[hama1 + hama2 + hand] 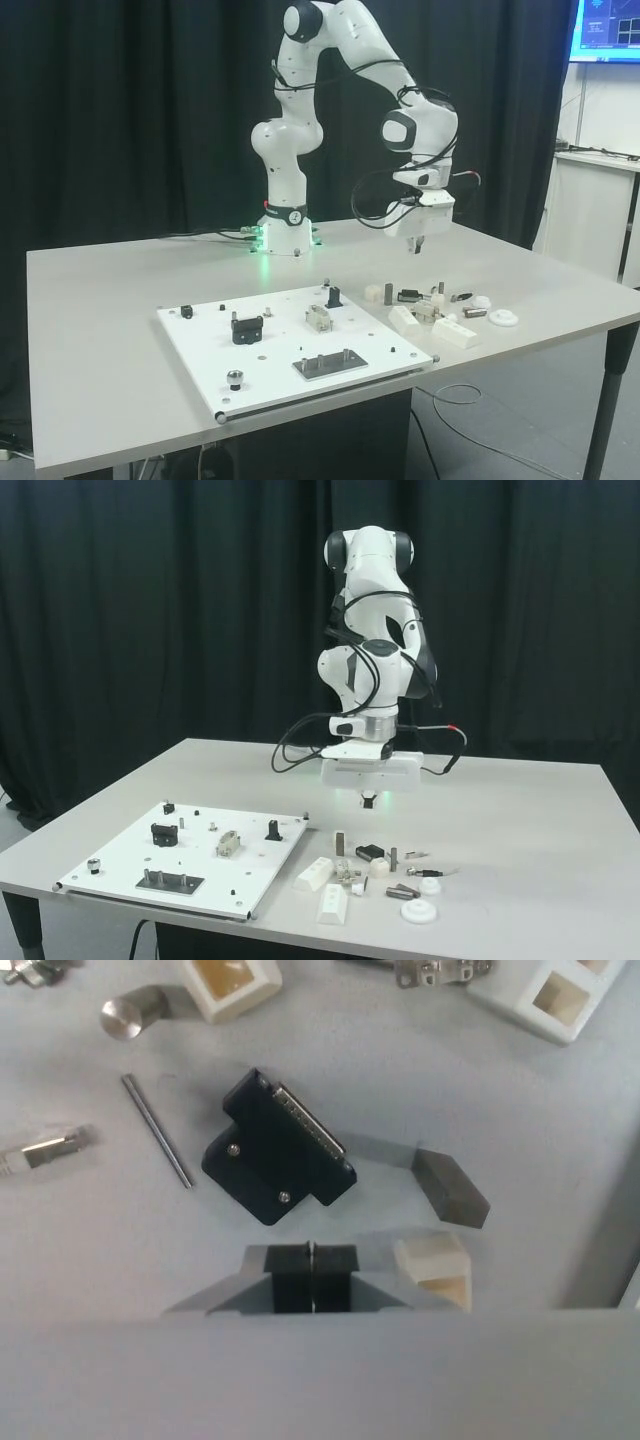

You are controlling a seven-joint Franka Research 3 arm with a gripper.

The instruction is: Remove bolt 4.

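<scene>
Our tool (pixel 312 1278) hangs closed and empty above the black connector (pixel 278 1147), among loose parts on the counter (pixel 100 290); the bolts sit on the white board (pixel 200 345), well apart; which is bolt 4 we cannot tell

Both room views look from the front, far away, at arm (pixel 350 90) and worktop (pixel 100 290). The wrist view looks down closely on loose parts.

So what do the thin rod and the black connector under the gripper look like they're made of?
The thin rod looks like bare metal: grey, straight, with a light sheen along its length. The black connector looks like moulded plastic, matt black, with two small screws and a metal-looking strip of contacts on one edge. Neither can be confirmed by look alone.
</scene>
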